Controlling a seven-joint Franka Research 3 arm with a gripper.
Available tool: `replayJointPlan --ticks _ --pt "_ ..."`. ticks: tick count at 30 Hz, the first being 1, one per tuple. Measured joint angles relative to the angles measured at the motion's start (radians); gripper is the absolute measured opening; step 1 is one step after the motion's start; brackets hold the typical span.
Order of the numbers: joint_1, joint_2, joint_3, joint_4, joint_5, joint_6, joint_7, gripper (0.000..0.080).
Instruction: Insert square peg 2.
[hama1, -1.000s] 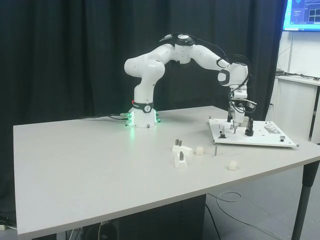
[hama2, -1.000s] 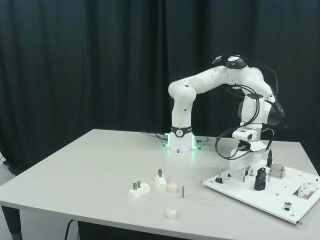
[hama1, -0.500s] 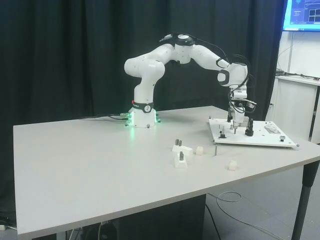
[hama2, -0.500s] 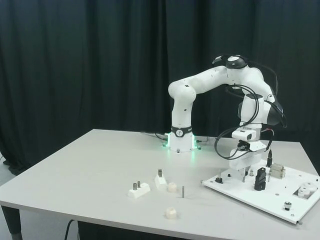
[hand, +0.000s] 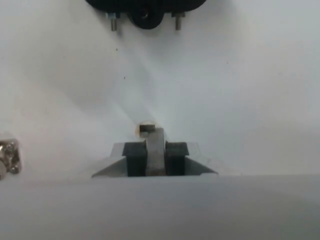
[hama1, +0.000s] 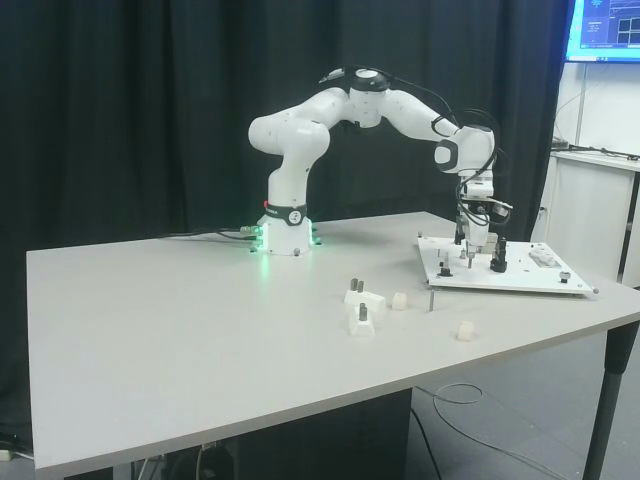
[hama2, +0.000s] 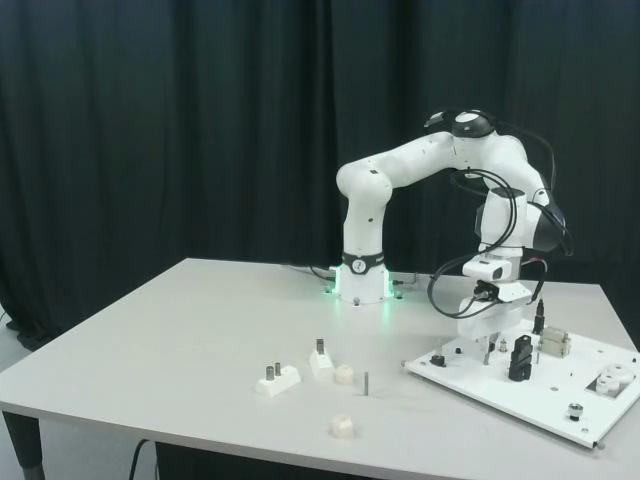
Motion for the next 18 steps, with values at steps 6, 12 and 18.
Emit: replayJointPlan --ticks 6,12,18 --pt "0.004 0.000 0.003 0.000 0.000 0.008 -0.002 0.0075" --pt "0.008 0.000 0.003 0.000 0.000 0.010 -0.005 0.0075" --pt "0.012 -0.001 0.005 0.000 -0.001 0.011 -0.005 0.0075"
